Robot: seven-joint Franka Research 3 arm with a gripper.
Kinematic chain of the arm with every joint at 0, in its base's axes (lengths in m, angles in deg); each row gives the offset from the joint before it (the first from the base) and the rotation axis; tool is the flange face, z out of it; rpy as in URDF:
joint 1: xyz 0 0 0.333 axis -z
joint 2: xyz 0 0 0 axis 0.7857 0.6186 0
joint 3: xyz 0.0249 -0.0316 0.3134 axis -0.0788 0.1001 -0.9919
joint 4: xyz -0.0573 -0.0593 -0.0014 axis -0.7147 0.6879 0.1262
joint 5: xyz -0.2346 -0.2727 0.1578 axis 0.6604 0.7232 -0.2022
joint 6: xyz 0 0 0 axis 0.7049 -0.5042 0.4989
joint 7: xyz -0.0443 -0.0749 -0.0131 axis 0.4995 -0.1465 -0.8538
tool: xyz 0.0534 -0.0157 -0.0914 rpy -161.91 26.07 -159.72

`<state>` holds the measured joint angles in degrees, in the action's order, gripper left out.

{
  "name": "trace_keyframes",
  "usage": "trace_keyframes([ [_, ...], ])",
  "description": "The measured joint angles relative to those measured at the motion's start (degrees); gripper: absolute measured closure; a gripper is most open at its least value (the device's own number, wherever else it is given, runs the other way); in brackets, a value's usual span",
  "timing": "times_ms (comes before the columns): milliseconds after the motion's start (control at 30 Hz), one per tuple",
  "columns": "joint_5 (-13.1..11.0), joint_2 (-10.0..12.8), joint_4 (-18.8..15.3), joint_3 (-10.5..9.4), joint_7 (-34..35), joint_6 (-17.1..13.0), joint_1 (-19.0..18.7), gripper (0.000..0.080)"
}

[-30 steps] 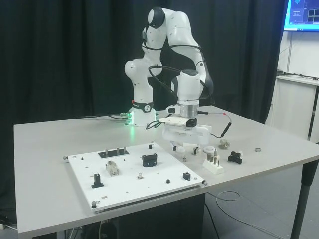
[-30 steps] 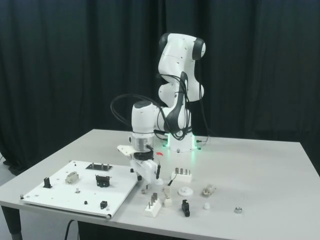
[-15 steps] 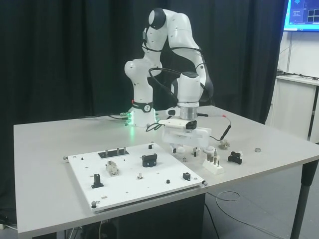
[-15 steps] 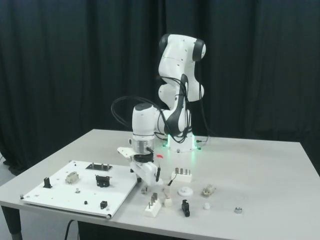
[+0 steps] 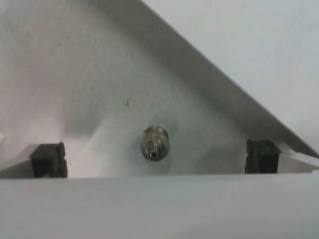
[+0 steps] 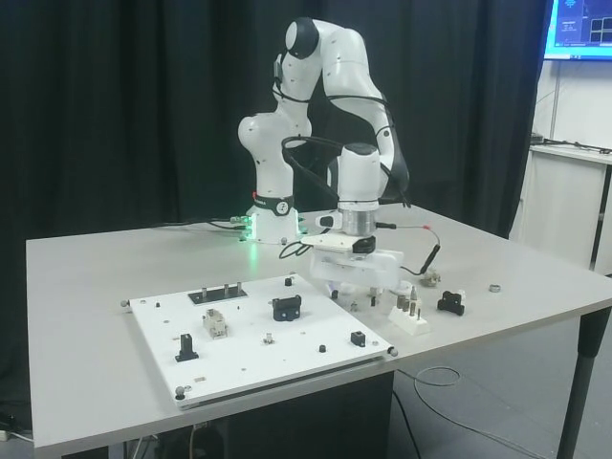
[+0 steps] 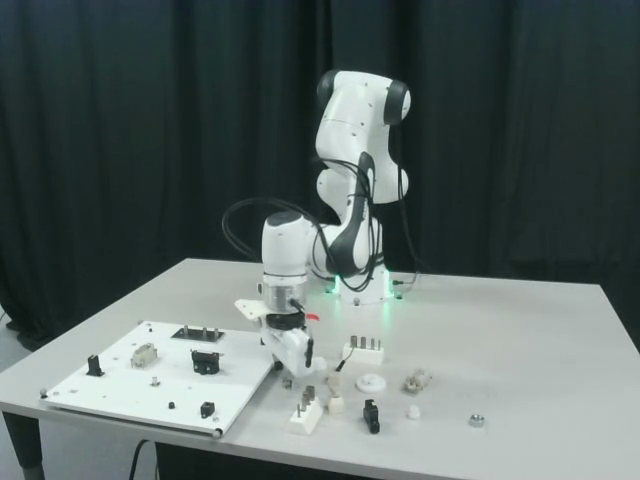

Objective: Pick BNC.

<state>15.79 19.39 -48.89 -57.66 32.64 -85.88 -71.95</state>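
The small round metal BNC plug [image 5: 154, 142] stands on the grey table [image 5: 234, 40] in the middle of the wrist picture. It points up at the camera. The two black finger pads [image 5: 49, 160] sit far apart, one on each side of the plug, and neither pad touches it. So the white robot gripper [image 5: 155, 160] is wide open with the plug between its fingers.

In the first room view the gripper [image 6: 356, 279] is low over the table, right of the middle of the frame. It hangs just past the corner of the flat white board [image 6: 153, 330]. The plug itself is too small to pick out for sure there. In the second room view the gripper [image 7: 287, 362] is a little below the middle of the frame, also just beside the board's corner.

A white block with metal pins [image 6: 408, 315] and a small black clip [image 6: 451, 302] lie near the gripper, toward the right of the first room view.

I think the next step is to go down a bit more and squeeze. Here is what could go wrong. The plug is small, round and hard, so it could slip or tip over if one finger touches it first. If the gripper shuts too high, it may only catch the thin tip and drop it. If it goes down too far, the fingers could bump the table. The board edge is close too, so a finger might knock into it.
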Motion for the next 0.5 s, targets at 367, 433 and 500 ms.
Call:
trace_keyframes([
  [367, -0.37, 0.86, 0.36, -0.41, 0.0, -0.16, 0.36, 0.0003],
  [433, -0.36, 1.01, 0.42, -0.51, 0.0, -0.18, 0.36, 0.0003],
  [500, -0.36, 1.15, 0.48, -0.62, 0.0, -0.22, 0.36, 0.0003],
])
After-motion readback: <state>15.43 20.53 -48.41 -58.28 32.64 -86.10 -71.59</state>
